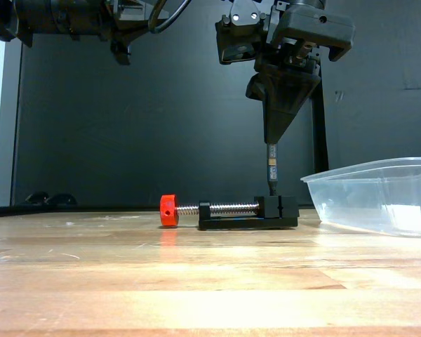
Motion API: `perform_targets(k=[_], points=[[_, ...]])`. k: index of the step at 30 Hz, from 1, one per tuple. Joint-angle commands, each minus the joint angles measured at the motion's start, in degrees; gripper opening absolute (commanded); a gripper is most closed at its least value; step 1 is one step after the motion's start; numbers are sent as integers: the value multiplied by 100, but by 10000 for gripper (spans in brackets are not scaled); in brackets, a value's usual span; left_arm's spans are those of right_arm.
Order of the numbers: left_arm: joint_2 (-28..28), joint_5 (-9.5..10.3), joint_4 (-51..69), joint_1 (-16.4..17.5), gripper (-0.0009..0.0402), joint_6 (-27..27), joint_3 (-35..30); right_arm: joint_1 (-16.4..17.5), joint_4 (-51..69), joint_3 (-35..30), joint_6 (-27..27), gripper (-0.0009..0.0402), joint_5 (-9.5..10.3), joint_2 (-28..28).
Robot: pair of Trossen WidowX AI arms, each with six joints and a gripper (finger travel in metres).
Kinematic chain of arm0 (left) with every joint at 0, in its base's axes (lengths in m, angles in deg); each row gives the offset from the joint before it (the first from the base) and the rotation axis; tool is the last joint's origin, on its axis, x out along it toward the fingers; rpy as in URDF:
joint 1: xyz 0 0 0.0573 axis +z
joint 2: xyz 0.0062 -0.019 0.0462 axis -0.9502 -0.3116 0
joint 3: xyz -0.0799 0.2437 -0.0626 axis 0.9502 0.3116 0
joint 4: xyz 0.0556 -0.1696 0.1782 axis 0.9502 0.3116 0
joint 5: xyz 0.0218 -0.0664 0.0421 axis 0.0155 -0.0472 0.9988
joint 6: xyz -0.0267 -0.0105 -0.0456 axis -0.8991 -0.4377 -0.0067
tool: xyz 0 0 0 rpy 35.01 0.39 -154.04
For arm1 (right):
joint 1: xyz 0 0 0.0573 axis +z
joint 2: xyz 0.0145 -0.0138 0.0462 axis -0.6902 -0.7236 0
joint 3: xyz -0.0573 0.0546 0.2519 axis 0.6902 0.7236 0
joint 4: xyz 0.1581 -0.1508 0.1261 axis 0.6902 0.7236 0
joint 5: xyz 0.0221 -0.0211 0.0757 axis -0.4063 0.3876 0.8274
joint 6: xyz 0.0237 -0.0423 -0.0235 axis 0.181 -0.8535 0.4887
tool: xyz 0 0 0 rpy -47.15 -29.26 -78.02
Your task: Pick the usb-c connector and install on the hub
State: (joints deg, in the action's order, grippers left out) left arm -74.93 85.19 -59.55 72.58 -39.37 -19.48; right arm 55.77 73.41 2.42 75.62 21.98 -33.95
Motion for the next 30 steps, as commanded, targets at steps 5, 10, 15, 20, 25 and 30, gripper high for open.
perform_targets(k=[5, 10, 15, 20, 25, 30], points=[[0, 0, -2, 2, 0, 0, -2, 0, 9, 9, 2, 2, 4, -13], [0, 0, -2, 0, 0, 0, -2, 0, 9, 9, 2, 2, 4, -13], [0, 0, -2, 2, 0, 0, -2, 2, -7, 9, 2, 2, 4, -13], [0, 0, -2, 2, 0, 0, -2, 17, -50, 31, 9, 2, 4, -15], [0, 0, -2, 0, 0, 0, -2, 28, -118, 111, 81, 2, 7, -15], [0, 0, -2, 2, 0, 0, -2, 39, -186, 153, 109, 2, 7, -13]])
